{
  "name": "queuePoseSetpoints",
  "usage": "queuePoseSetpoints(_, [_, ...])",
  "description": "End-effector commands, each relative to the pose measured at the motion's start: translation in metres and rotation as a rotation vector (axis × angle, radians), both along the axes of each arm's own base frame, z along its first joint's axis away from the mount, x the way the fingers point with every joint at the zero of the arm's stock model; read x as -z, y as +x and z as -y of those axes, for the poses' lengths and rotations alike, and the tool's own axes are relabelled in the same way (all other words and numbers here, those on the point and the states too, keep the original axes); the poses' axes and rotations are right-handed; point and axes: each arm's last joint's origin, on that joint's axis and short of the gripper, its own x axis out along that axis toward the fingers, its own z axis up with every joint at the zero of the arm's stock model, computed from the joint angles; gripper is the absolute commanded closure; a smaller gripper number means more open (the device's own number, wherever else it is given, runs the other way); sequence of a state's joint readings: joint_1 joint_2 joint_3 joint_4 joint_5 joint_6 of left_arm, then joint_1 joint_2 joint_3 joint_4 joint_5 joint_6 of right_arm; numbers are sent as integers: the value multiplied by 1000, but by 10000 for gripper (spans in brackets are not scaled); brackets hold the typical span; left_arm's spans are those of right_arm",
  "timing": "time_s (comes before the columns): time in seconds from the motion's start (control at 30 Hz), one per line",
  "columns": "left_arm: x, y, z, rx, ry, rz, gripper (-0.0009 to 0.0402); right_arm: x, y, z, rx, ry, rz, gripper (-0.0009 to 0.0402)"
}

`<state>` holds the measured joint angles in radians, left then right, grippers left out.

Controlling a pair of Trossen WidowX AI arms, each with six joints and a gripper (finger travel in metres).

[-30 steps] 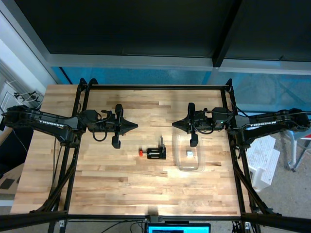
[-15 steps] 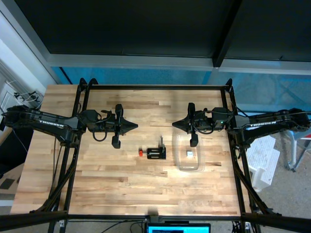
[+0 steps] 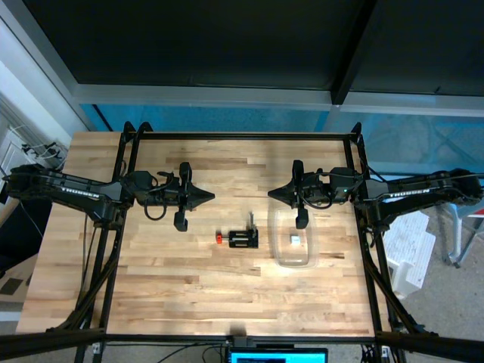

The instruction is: Pick the usb-c connector and install on the hub

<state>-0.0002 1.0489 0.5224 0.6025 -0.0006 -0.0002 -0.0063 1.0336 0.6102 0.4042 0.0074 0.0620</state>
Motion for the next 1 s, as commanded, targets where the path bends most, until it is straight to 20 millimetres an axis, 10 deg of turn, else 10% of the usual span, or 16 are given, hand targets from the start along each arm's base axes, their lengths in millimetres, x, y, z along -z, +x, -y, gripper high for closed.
queuePoseSetpoints(0.03, [0, 0, 0, 0, 0, 0, 393, 0, 0, 0, 0, 0, 0, 393])
queuePoseSetpoints(1.0, [0, 0, 0, 0, 0, 0, 393, 0, 0, 0, 1, 0, 0, 393])
